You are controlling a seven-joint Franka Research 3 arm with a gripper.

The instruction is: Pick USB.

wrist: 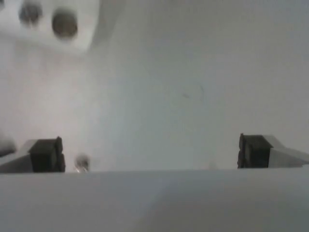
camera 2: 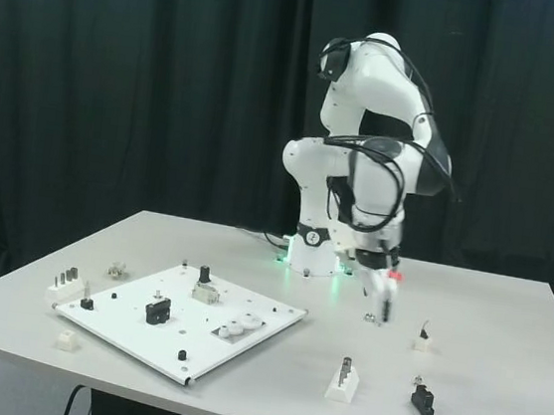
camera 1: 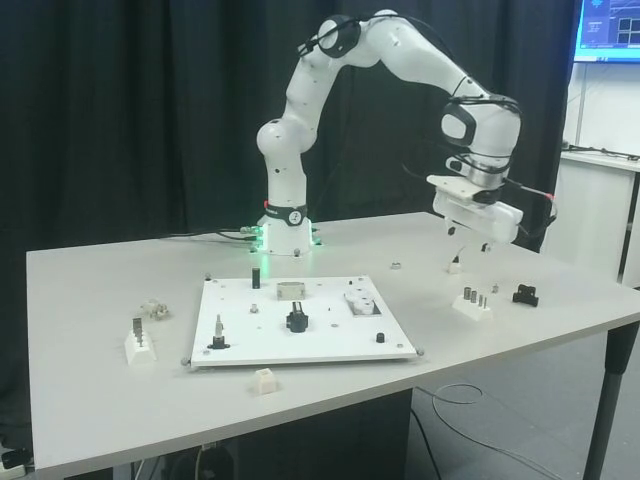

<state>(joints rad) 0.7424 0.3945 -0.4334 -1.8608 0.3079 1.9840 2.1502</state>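
The gripper [wrist: 149, 152] is spread wide with nothing in it, hanging above the grey table [camera 1: 90, 290] near its right edge. The USB [camera 1: 455, 265], apparently the small white piece, lies just below. Nothing blocks it. Nearby are one black clip [camera 1: 525, 295], two white pin blocks [camera 1: 472, 302] and one white board [camera 1: 300, 345]. Black curtains [camera 1: 120, 110] hang behind.

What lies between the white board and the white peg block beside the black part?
Nothing: the grey table is bare between the white board and the peg block, shown in the first room view and matched in the second.
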